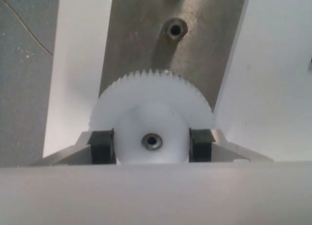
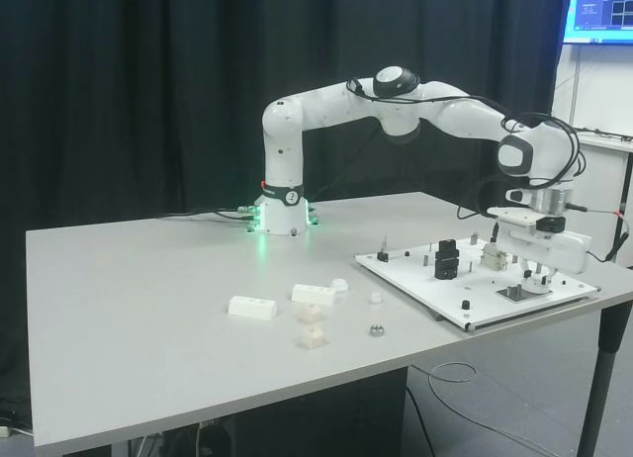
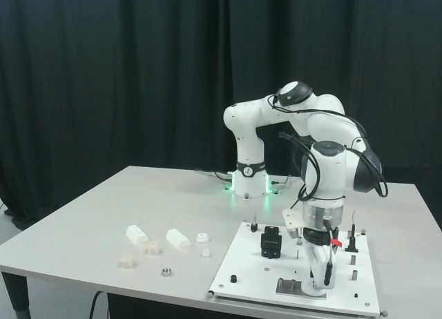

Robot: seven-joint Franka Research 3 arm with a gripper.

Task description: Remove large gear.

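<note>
Now the gripper has its black pads closed on the hub of the large gear, which sits over the grey metal plate on the white board. Best lift straight up, no tilt. The wrist points down, at the table's 3 o'clock edge in the first room view.

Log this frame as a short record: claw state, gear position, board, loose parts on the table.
claw: black pads on either side of the large gear's hub, appears closed on it
large gear: white, toothed, above a grey metal plate, bore visible at centre
board: white, at the table's edge, holds black fixtures
loose parts: white blocks and small pieces on the grey table
arm: reached down over the board
</note>
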